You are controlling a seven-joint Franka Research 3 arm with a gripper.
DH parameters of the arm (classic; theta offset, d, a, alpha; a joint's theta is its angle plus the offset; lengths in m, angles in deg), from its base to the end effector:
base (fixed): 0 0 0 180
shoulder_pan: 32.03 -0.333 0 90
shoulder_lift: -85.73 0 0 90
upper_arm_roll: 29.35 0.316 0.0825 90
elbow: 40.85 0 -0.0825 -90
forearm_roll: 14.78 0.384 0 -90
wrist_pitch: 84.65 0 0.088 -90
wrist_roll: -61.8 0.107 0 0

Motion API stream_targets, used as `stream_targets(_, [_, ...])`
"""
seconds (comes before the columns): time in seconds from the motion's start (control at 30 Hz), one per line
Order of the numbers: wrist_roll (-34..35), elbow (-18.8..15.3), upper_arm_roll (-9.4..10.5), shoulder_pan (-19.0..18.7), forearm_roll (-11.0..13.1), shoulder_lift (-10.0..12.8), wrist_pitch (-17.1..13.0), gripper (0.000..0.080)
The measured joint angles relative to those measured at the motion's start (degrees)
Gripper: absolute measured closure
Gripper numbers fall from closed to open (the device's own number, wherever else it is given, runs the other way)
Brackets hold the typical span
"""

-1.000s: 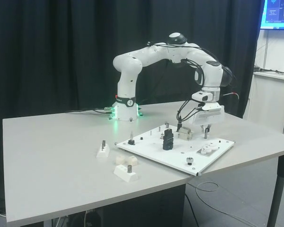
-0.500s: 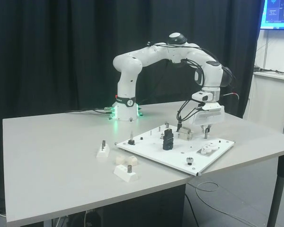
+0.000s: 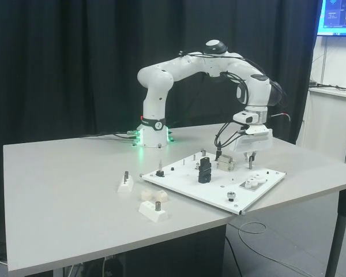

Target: Insert round peg 3.

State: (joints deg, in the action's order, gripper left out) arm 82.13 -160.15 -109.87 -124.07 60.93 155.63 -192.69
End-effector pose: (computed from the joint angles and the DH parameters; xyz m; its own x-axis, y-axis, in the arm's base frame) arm 0.5247 0.1935 0.2246 0.7245 -0.6892 0.0105 -0.6893 -0.7244 0.0084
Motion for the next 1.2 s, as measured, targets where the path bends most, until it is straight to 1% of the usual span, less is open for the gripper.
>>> stream_targets(0.3, [0.0, -0.6, 0.06, -0.5, 0.0, 0.0, 0.0, 0.0692])
stream_targets(0.8, [0.0, -0.7, 0.07, -0.5, 0.2, 0.0, 0.0, 0.0692])
stream_targets(1.2, [0.0, -0.8, 0.20, -0.5, 0.9, 0.0, -0.7, 0.0692])
